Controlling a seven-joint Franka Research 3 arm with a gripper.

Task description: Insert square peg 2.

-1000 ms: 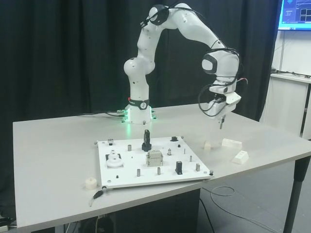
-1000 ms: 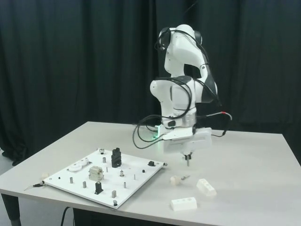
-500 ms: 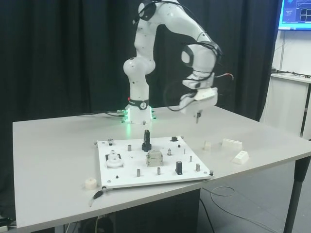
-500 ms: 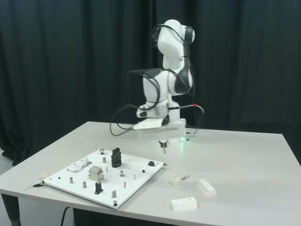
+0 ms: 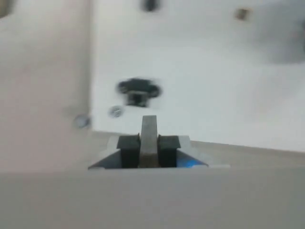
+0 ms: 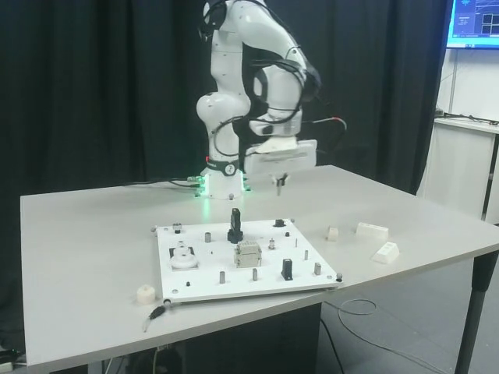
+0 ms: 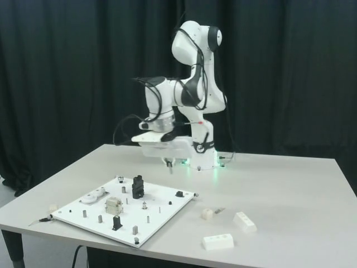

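White plastic makes up most of what lies on the grey surface (image 6: 78,226). Farthest left in the first room view sits a small white ribbed cylinder (image 6: 144,294), then the flat white square assembly board (image 6: 204,287) with its studs and fittings: a white round gear disc (image 6: 182,258), a tall black upright fixture (image 6: 234,226) and a boxy grey connector block (image 6: 247,254). Above the board's far edge hangs the gripper (image 6: 277,181), clamped on a slim grey square metal peg (image 5: 148,138) that points straight down; the wrist view shows the black pads (image 5: 127,144) pressed against both its sides, with a low black socket fitting (image 5: 138,90) on the board beneath and just ahead of the tip. Right of the board, well apart, lie a small white cube (image 6: 333,232) and two white rectangular blocks (image 6: 372,230).

The peg is high above the board, so the risks lie in the descent. Square stock must match its hole in rotation as well as position; a slight twist or offset would likely catch an edge on the rim and jam, or push the peg askew in the pads. Which hole is meant cannot be told from here.
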